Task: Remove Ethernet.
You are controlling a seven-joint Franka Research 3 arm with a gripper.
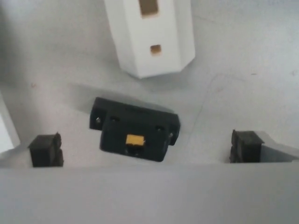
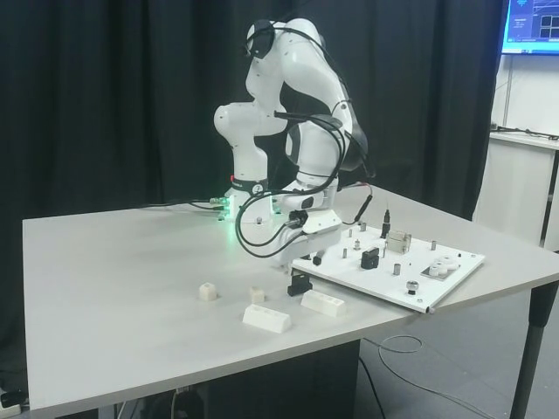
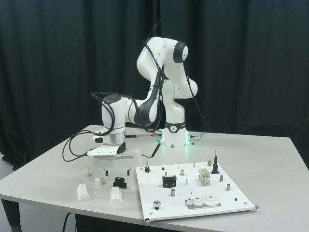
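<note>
Ethernet connector [image 1: 134, 134] lies free between open end effector [image 1: 145, 150] fingertips.

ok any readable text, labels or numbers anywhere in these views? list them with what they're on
None readable.
Monitor at the edge of the first room view: shows lines of content, too small to read.
Black connector part, white blocks, white board, arm: no markings visible.

The first room view looks from off one table [image 2: 105, 288] corner, arm [image 2: 288, 105] behind the board [image 2: 437, 284]. The second faces the arm [image 3: 164, 82] head-on, board [image 3: 227, 193] nearest. The wrist view hangs close above the table [image 1: 243, 60]. Both room views share arm, board and table.
</note>
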